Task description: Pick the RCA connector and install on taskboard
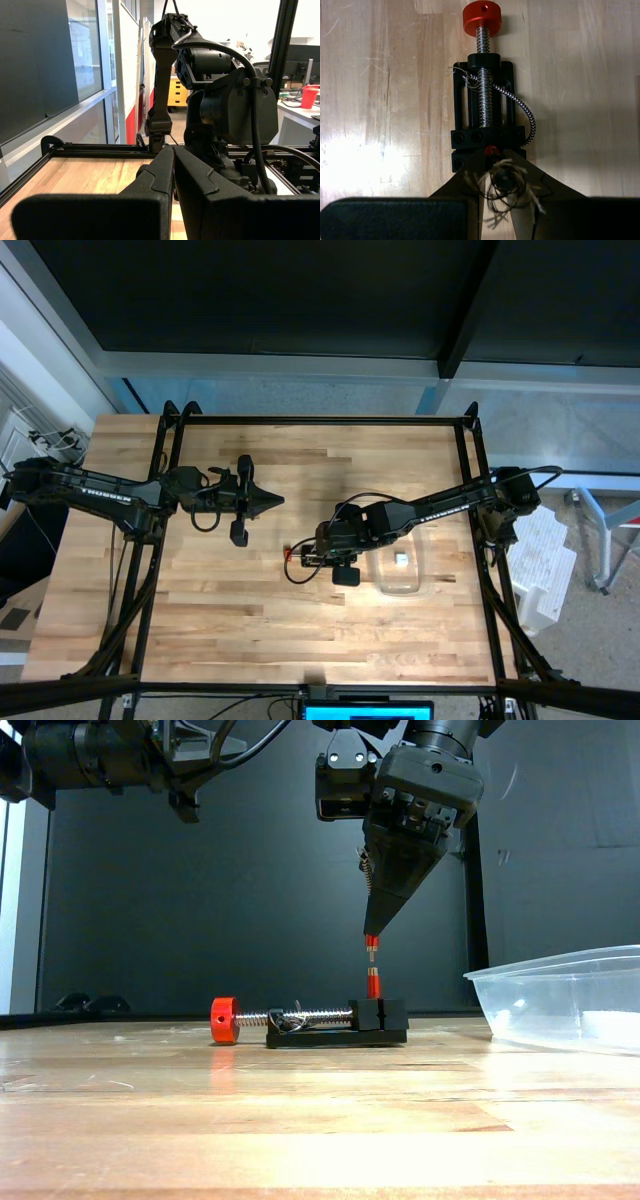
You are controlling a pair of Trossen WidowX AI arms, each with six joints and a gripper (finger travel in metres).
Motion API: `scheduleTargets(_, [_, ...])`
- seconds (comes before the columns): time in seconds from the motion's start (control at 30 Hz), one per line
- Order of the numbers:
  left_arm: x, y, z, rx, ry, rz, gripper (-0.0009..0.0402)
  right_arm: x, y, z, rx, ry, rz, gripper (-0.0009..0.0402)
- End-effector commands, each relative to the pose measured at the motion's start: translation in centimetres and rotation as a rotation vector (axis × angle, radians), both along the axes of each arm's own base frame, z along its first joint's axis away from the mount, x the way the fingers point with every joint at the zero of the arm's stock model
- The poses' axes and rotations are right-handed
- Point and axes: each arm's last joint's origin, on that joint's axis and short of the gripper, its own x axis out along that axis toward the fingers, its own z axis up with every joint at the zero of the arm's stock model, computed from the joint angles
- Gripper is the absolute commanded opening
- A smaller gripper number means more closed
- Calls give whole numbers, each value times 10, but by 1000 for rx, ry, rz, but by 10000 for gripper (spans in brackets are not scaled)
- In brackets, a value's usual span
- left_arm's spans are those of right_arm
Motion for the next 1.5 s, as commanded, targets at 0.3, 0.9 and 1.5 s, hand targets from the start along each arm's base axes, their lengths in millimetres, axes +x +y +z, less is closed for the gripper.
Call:
scheduleTargets(0.3, [0,0,0,0,0,0,0,-1,0,-5,0,3,0,0])
scheduleTargets(0.9, [0,0,0,0,0,0,0,-2,-3,-9,-1,2,-7,0])
scheduleTargets(1.5, [0,0,0,0,0,0,0,0,-6,-14,4,-19,-15,0])
